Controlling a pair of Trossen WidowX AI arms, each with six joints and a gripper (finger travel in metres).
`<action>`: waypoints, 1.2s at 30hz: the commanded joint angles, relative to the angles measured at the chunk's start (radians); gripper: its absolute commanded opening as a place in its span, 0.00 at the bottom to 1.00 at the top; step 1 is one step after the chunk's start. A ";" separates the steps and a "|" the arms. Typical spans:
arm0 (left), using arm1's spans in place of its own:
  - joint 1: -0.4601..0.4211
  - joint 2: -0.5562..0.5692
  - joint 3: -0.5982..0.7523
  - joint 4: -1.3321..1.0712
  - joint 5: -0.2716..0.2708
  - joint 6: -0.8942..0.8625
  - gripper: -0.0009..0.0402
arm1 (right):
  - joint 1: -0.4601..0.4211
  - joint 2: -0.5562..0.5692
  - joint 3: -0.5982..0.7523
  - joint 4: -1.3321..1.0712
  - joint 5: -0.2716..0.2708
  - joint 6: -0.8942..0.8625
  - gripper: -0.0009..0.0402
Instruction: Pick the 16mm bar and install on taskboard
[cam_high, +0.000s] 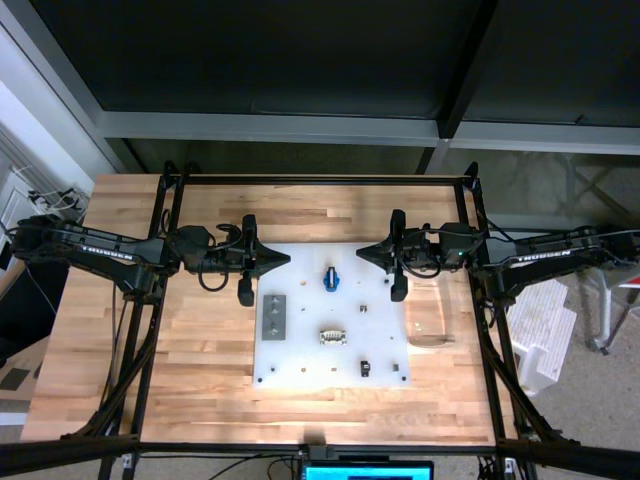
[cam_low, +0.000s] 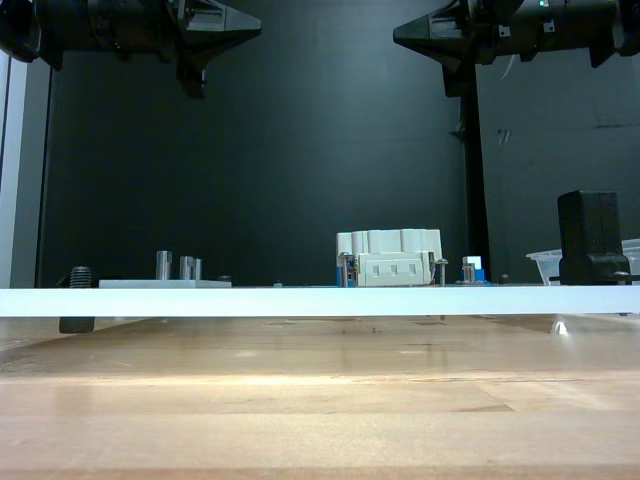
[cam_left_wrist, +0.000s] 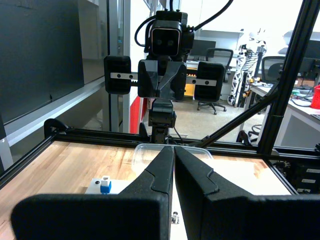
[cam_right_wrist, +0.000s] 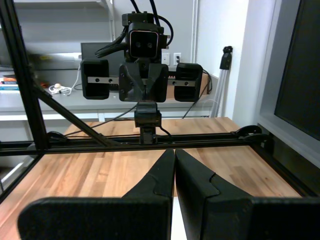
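The white taskboard (cam_high: 300, 355) lies mid-table. A grey block (cam_high: 273, 318) on its left part carries three short metal pegs (cam_low: 186, 267) standing upright; I cannot tell which, if any, is the 16mm bar. My left gripper (cam_high: 287, 259) hovers high over the board's far left corner, pointing right. Its fingers (cam_left_wrist: 160, 167) are shut with nothing between them. My right gripper (cam_high: 360, 250) hovers over the far right part, pointing left, also shut and empty (cam_right_wrist: 174, 155). In the low view both grippers (cam_low: 258, 28) (cam_low: 397, 38) hang well above the board.
On the board are a blue part (cam_high: 331, 279), a beige connector (cam_high: 333, 337) and a black block (cam_low: 590, 240). A clear plastic tray (cam_high: 432, 320) lies just right of the board. A black aluminium frame (cam_high: 160, 300) borders the table.
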 joint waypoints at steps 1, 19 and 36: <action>0.000 0.000 0.000 0.001 0.000 0.000 0.02 | -0.008 0.001 0.001 0.002 -0.012 0.002 0.02; 0.000 0.000 0.000 0.001 0.000 0.000 0.02 | -0.028 0.003 0.001 0.002 -0.045 0.047 0.02; 0.000 0.000 0.000 0.001 0.000 0.000 0.02 | -0.027 0.002 0.003 0.001 -0.044 0.047 0.02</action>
